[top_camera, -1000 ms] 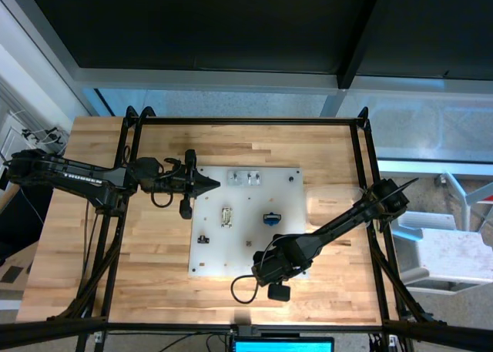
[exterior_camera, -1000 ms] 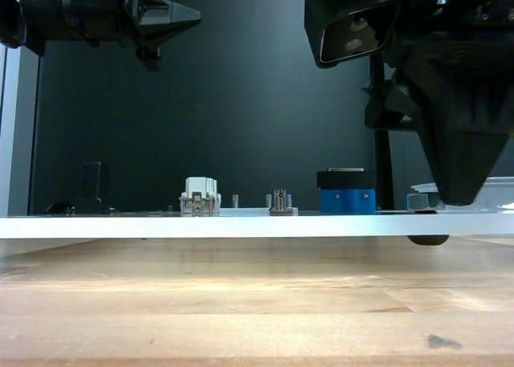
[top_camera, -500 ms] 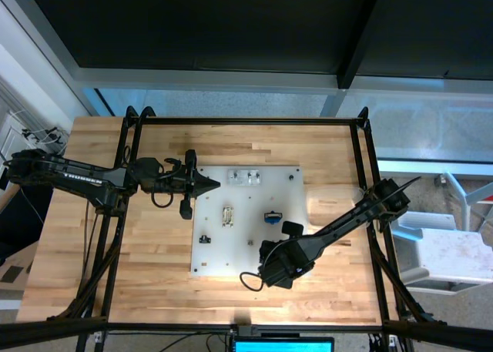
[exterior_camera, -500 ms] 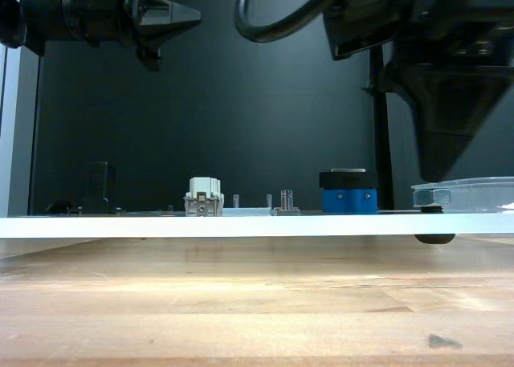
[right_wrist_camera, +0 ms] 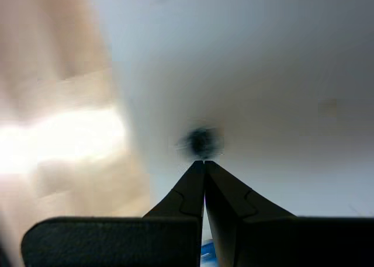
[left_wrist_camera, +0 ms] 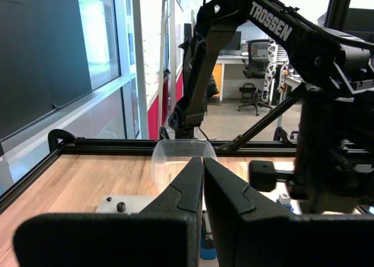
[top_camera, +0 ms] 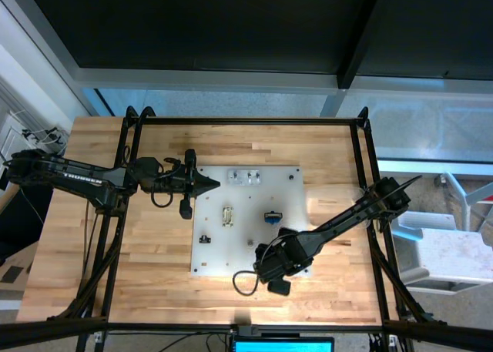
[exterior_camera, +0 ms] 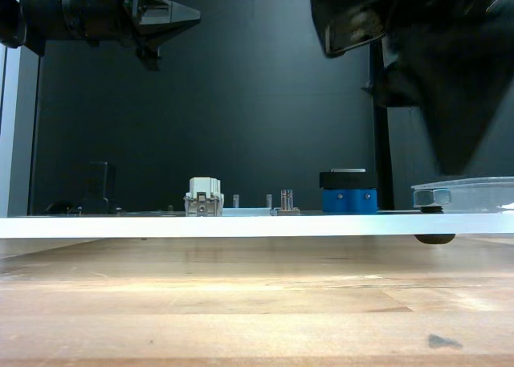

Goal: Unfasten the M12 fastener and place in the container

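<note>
White board (top_camera: 219,252) first: your left gripper (top_camera: 216,185) hangs parked over its left edge, fingers together. Your right gripper (right_wrist_camera: 204,162) is pinched together on nothing above the near right corner. Unfastening looks unfinished: the low view shows the nut (exterior_camera: 431,197) apparently on its stud (exterior_camera: 434,210), before the container (exterior_camera: 482,192); the high view hides it under the arm (top_camera: 339,225). Next, regrip the nut squarely.
</note>
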`<state>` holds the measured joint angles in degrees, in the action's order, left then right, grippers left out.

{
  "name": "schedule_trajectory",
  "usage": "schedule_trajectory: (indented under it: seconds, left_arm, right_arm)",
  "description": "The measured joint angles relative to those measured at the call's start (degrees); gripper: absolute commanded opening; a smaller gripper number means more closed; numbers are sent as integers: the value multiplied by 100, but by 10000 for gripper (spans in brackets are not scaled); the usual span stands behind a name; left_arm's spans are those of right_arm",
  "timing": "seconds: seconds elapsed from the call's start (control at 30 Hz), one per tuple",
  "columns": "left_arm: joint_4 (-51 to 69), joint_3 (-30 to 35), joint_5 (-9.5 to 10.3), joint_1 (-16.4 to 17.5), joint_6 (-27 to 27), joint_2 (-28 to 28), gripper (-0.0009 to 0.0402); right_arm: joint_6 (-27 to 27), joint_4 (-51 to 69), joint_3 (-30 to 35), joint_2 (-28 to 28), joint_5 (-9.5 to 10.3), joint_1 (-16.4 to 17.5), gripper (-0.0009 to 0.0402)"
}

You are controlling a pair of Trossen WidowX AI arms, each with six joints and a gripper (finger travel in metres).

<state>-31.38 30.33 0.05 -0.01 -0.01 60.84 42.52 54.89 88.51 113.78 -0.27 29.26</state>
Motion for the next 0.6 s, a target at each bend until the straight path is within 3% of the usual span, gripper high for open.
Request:
schedule_trajectory:
  seconds: [0.07, 0.13, 0.47, 0.6]
  left_arm:
    - [0, -2, 0, 0, 0, 0, 0]
    - [0, -2, 0, 0, 0, 0, 0]
    - [2, -2, 0, 0, -2, 0, 0]
    - [4, 0, -2, 0, 0, 0, 0]
  right_arm:
    - [0, -138, 0, 0, 192, 11, 0]
    - [-2, -254, 0, 0, 245, 2, 0]
    - [-149, -490, -133, 170, 289, -15, 0]
    - [-149, -494, -219, 179, 140, -26, 0]
